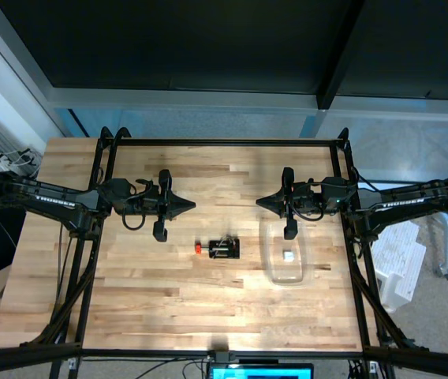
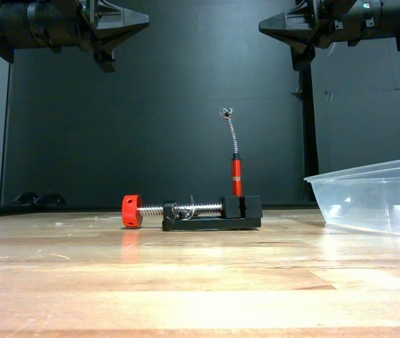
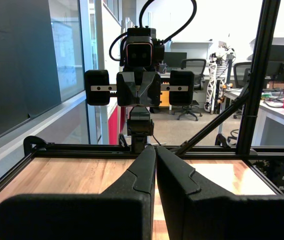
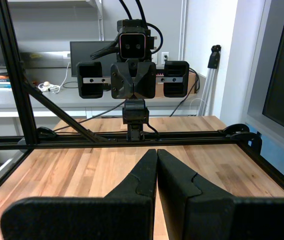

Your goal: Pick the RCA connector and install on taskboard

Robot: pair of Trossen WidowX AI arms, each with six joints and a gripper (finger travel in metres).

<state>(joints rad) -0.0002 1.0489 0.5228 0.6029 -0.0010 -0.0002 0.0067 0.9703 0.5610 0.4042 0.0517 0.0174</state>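
Black taskboard (image 1: 225, 249) is set centrally on the bench (image 1: 169, 308), likely for reach from both sides; clear tray (image 1: 285, 280) is placed near it, toward the right side. RCA connector cannot be picked out. Farther back, left claw (image 1: 188, 206) and right claw (image 1: 262, 202) are held aloft, fully closed, empty.

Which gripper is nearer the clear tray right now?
Right. The right gripper hovers high by the tray's far left corner; the left gripper hovers farther left, beyond the taskboard.
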